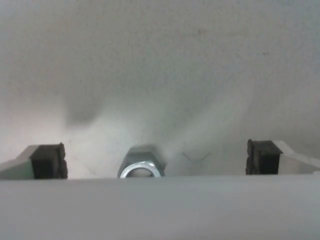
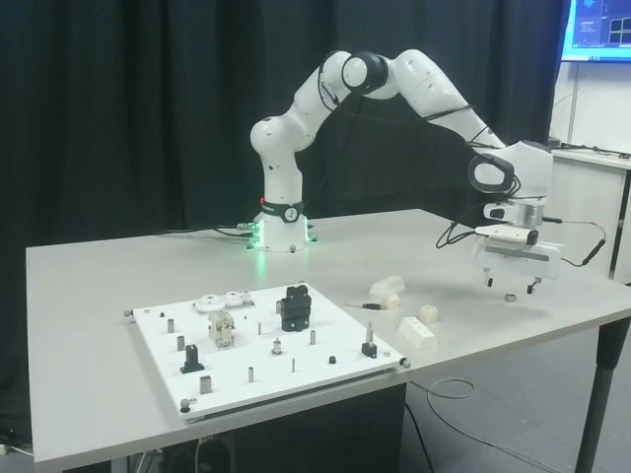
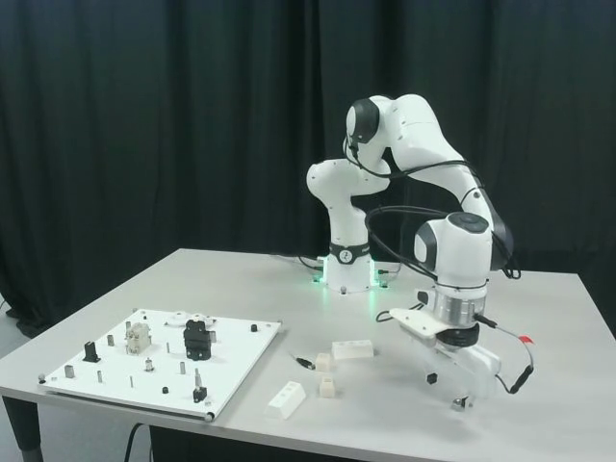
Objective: Pick bolt 4.
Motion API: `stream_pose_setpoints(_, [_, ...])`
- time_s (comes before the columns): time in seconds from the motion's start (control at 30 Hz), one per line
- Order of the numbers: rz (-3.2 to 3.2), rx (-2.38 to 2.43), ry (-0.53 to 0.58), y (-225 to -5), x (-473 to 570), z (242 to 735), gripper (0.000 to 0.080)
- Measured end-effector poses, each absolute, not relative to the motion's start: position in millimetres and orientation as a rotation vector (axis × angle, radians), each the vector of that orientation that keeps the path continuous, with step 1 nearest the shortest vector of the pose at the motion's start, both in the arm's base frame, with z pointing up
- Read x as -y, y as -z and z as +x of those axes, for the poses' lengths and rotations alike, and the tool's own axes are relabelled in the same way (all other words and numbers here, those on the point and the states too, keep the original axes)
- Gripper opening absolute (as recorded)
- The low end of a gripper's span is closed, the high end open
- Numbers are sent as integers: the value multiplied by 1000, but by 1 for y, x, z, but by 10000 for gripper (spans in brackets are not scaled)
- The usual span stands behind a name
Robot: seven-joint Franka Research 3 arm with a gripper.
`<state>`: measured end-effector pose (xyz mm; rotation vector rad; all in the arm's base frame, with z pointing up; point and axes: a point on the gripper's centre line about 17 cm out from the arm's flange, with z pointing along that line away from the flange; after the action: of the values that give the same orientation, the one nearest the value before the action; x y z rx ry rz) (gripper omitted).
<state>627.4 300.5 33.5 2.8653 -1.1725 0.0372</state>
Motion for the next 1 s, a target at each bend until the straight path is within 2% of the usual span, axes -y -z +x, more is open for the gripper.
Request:
stream_pose_setpoints(0.5, [2907, 1120, -60, -14, -313, 614, 800])
stream_pose_setpoints(1.0, [2931, 1077, -82, -10, -319, 611, 800])
